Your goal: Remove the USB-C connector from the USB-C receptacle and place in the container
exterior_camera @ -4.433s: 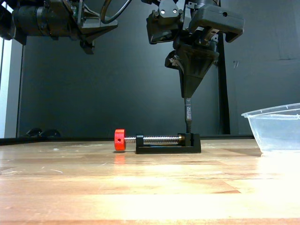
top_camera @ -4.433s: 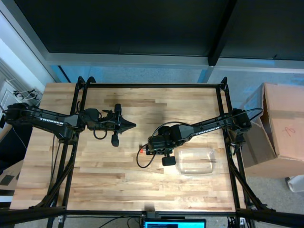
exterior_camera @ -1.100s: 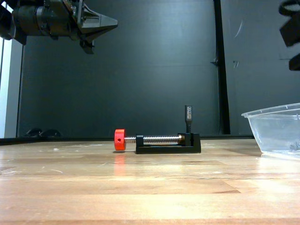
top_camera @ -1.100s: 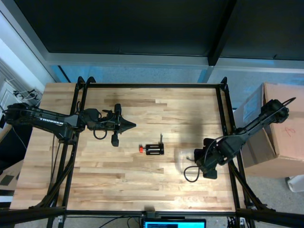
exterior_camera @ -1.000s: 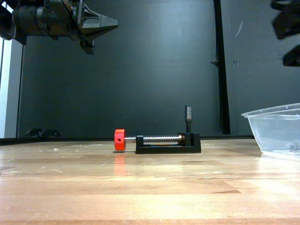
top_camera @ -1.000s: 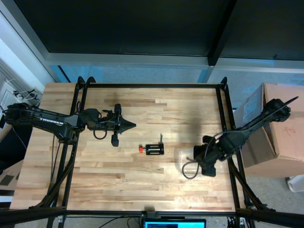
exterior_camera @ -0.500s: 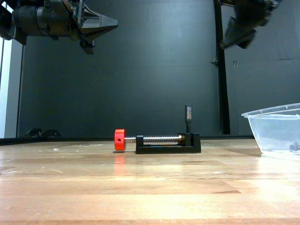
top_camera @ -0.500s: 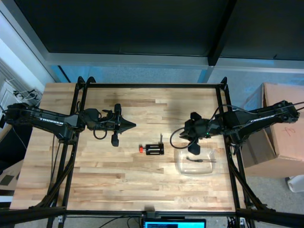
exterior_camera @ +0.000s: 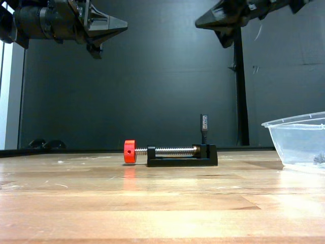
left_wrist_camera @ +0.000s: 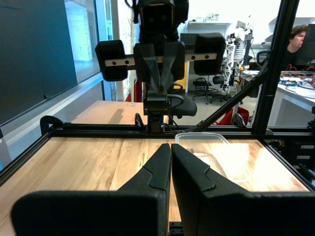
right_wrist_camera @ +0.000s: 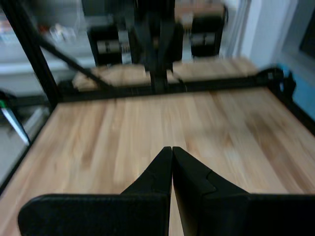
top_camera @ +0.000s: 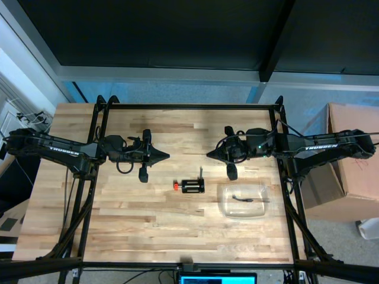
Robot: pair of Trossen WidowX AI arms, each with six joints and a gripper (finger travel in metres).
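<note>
Connector (top_camera: 241,199) — apparently loose in container (top_camera: 256,211), 3 o'clock of clamp (top_camera: 190,187); task looks done; left gripper (top_camera: 164,156) 11 o'clock, right gripper (top_camera: 209,155) 1 o'clock — both pressed together, empty.

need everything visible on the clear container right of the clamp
The container is a clear, plastic-looking tub, rectangular with rounded corners and a flared rim. It is open-topped and sits upright on the wooden table, right of the black clamp and apart from it. One small dark piece, apparently the USB-C connector, lies loose on its floor. Nothing else touches it. The right hand hangs shut above the table beyond the clamp; the left hand, also shut, is further left.
</note>
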